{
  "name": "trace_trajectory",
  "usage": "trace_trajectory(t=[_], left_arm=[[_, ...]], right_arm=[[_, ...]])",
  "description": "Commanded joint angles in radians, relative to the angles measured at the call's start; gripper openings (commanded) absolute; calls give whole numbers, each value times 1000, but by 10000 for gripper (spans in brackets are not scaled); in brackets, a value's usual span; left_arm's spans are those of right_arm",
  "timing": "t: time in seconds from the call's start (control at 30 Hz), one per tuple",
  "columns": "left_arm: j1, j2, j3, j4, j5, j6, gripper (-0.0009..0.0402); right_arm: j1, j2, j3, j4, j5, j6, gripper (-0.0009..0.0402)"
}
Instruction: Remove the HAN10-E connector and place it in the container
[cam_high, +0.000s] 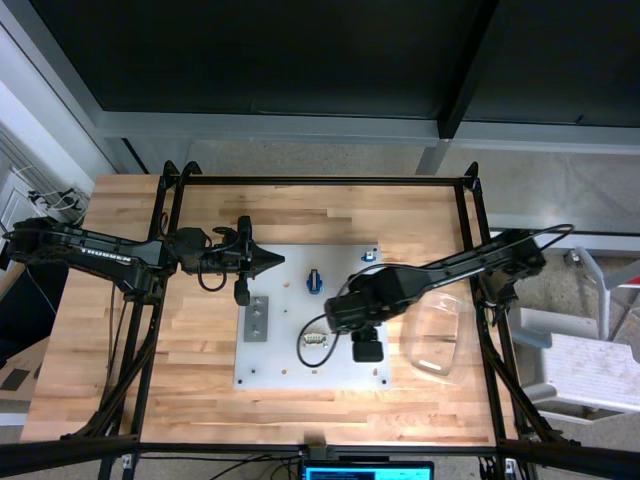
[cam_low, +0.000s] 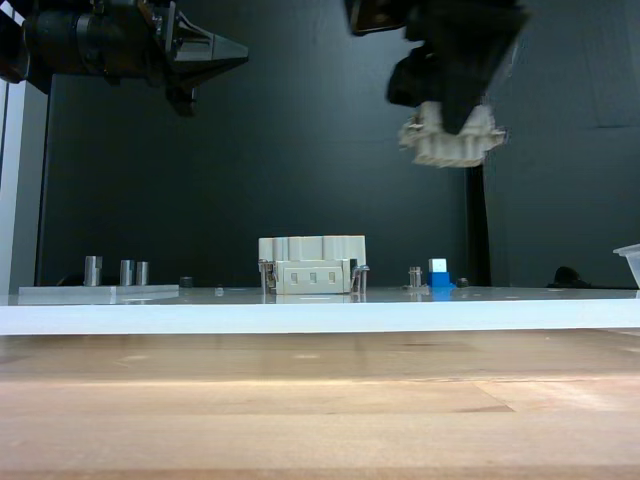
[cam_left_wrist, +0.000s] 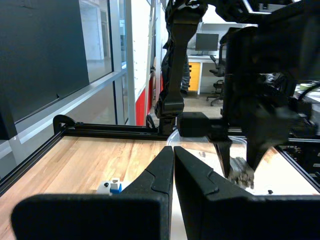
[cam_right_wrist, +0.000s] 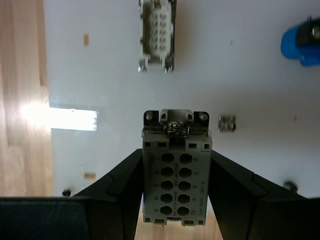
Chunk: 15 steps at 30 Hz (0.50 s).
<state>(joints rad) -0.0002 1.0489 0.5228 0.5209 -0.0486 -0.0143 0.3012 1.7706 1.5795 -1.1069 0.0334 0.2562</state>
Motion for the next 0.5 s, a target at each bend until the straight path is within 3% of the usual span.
trace_trajectory(t=[0.03,0.5], left_arm=[[0,0,0,0,0,0,0],[0,0,0,0,0,0,0]], right_arm=[[15,-59,-77,21,1,21,20],[81,-267,-325,59,2,95,20]])
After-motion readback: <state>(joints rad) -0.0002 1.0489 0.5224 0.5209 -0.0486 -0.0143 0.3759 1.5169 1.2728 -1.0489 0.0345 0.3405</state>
